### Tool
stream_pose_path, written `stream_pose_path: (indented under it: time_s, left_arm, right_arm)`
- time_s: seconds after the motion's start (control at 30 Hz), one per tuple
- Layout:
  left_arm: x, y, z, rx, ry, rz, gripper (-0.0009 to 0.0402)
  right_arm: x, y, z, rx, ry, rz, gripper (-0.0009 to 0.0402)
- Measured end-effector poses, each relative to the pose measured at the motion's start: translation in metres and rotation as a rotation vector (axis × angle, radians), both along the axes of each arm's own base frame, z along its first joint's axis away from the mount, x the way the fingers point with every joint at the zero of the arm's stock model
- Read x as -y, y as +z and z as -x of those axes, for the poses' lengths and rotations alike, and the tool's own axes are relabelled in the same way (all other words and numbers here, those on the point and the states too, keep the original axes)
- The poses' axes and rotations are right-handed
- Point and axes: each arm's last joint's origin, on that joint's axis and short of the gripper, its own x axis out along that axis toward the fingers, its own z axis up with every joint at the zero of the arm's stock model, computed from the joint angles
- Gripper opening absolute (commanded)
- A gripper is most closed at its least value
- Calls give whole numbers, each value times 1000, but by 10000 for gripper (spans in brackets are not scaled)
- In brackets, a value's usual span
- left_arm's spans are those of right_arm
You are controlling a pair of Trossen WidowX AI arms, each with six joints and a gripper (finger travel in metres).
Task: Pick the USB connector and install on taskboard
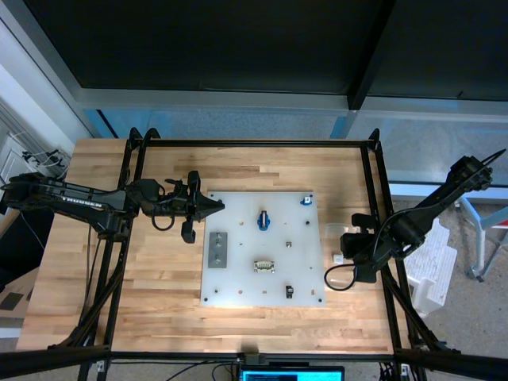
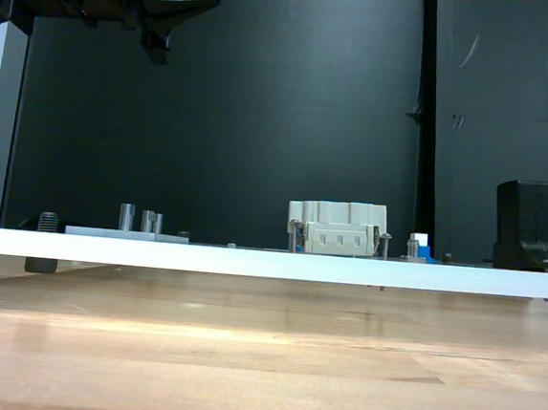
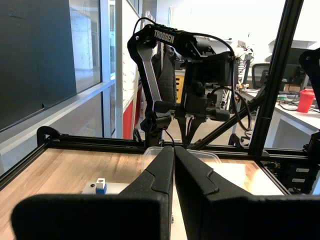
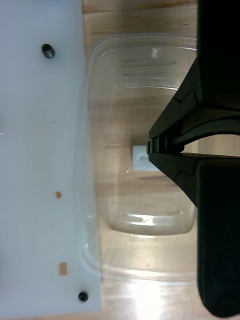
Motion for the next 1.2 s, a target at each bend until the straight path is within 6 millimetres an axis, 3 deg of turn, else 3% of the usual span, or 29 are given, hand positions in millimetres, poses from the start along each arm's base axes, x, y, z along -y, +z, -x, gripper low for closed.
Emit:
stream_pose_path:
  time_s: [0.23,0.4,0.87,1.2]
  left_arm:
    - [0,0,0,0,0,0,0]
    - [0,0,0,0,0,0,0]
    - [0,0,0,0,0,0,0]
    - [0,0,0,0,0,0,0]
  right_arm:
    - [-3,6,-3,20,5,-14,0]
    - [-13,11,-16,40,31,-19,0]
    - [-62,15,-80,25,42,-2,0]
    - [-79,13,-123,-5,29,-1,0]
